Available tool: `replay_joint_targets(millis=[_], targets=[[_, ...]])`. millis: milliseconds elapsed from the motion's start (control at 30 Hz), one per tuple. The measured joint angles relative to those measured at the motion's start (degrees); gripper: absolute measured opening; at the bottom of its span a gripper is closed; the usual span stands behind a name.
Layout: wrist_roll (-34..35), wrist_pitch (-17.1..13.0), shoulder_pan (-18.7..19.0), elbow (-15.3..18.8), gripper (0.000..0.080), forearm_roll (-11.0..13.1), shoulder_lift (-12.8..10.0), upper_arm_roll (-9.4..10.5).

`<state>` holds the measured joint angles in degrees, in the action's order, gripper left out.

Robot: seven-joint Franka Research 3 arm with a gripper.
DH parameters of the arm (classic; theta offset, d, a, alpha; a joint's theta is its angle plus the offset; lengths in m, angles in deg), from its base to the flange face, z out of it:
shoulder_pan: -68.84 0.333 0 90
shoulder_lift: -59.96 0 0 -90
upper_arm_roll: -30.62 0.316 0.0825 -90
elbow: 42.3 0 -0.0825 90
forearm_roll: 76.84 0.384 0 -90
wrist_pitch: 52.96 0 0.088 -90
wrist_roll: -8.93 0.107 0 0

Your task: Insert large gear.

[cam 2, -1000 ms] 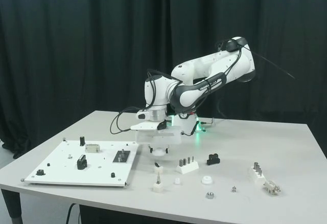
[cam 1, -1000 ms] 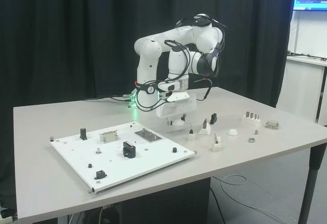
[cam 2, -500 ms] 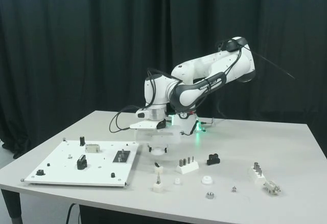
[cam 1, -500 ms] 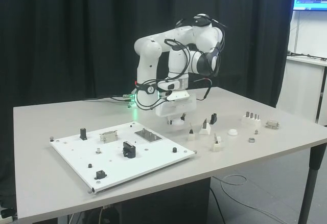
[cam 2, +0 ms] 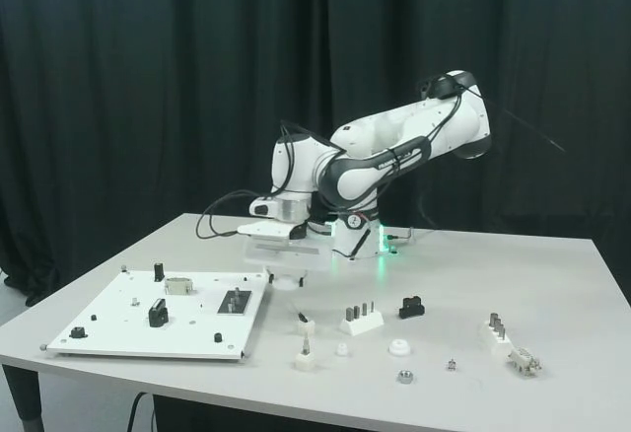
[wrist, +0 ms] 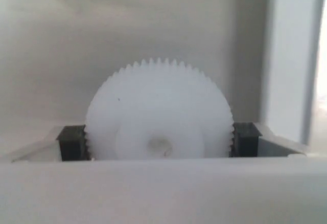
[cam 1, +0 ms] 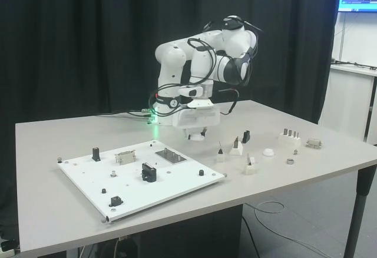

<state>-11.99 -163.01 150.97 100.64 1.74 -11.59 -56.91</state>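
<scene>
Wrist view, tool (wrist: 159,141) clenched on white large gear (wrist: 158,111), seemingly hovering near white board (cam 1: 138,172) edge

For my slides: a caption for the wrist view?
White large gear clamped between the gripper's black fingers above the grey table.

Gear (wrist: 158,112): white matt plastic, finely toothed rim. Table (cam 1: 53,134): smooth matt grey. Curtain (cam 2: 148,87): black cloth, pleated.
</scene>
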Motion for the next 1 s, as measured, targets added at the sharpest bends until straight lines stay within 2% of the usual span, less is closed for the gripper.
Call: replay_joint_targets(millis=[600, 1000], targets=[[-10.75, -0.30, -9.66, -1.32, 0.0597, 0.11, 0.00, -0.46], [-15.71, 1.82, -16.21, -4.14, 0.0597, 1.98, -0.61, -0.35]])
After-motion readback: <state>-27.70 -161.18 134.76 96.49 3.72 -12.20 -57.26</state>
